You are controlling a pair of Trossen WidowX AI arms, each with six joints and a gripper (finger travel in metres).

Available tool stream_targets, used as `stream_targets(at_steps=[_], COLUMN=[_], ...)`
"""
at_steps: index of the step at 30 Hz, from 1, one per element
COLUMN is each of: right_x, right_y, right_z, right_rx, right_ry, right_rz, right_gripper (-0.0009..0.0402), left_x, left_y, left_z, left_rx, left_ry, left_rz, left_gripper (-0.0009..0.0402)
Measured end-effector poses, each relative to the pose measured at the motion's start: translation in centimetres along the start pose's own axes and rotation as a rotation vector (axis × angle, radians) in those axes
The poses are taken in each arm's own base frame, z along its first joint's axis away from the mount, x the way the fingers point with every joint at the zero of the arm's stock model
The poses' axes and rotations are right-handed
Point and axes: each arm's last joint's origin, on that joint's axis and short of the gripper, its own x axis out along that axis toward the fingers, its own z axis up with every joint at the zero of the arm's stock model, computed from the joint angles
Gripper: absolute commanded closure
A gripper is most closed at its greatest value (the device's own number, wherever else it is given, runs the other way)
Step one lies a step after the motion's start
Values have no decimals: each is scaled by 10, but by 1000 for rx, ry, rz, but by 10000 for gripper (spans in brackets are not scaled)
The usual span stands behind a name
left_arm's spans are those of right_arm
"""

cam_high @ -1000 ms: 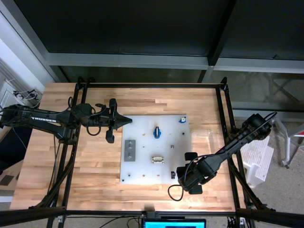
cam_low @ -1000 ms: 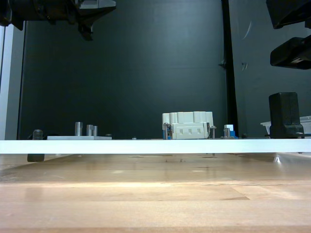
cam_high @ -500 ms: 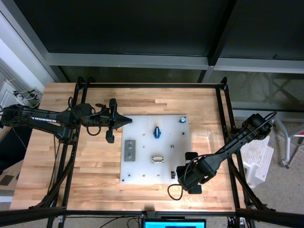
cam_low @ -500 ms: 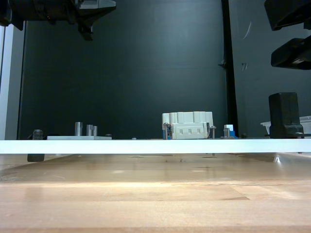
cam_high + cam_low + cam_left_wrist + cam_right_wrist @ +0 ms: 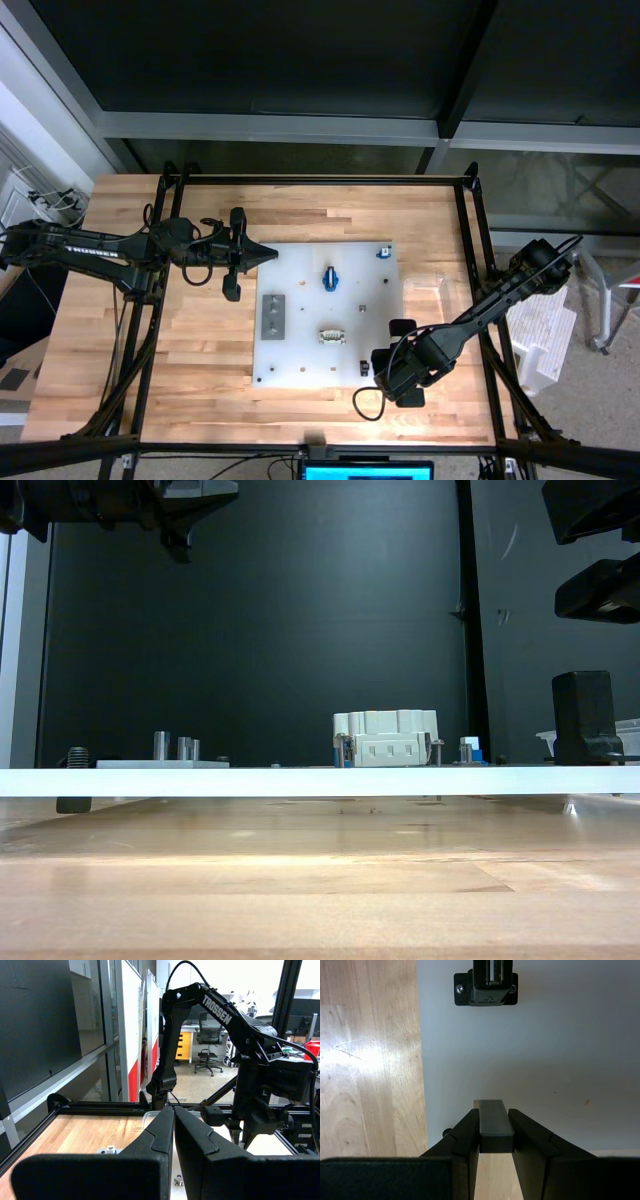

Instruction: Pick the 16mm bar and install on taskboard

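My right gripper (image 5: 493, 1113) is shut on the 16mm bar (image 5: 496, 1129), a short dark grey block held lengthwise between the fingers. It hovers over the near right edge of the white taskboard (image 5: 545, 1060), clear of any seat, a short way from a black holder (image 5: 486, 984). In the high view the right gripper (image 5: 380, 364) is at the board's near right corner (image 5: 300, 375). My left gripper (image 5: 266, 254) hangs above the board's far left corner, shut with nothing in it, fingers (image 5: 160, 1130) touching.
On the board are a grey plate with steel pegs (image 5: 273, 318), a white connector (image 5: 332, 337), a blue part (image 5: 331, 279) and the black holder (image 5: 583, 718). A black frame (image 5: 320, 180) surrounds the wooden table (image 5: 200, 370). Clear trays (image 5: 430, 285) lie right of the board.
The right gripper has shifted very slightly toward the board with the bar still held. The left arm has not moved.
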Motion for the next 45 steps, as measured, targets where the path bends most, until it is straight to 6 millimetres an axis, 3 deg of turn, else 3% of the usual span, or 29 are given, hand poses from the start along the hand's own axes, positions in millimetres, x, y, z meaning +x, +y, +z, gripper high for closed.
stream_targets(at_steps=[38,45], right_x=[1,3], right_y=[13,12], right_z=[-8,-9], right_rx=[6,7], right_ry=[12,4], right_rz=[42,41], right_gripper=[381,354], left_x=[0,0], left_y=[0,0], left_z=[0,0], left_rx=[0,0], left_ry=[0,0], left_rz=[0,0], left_gripper=[393,393])
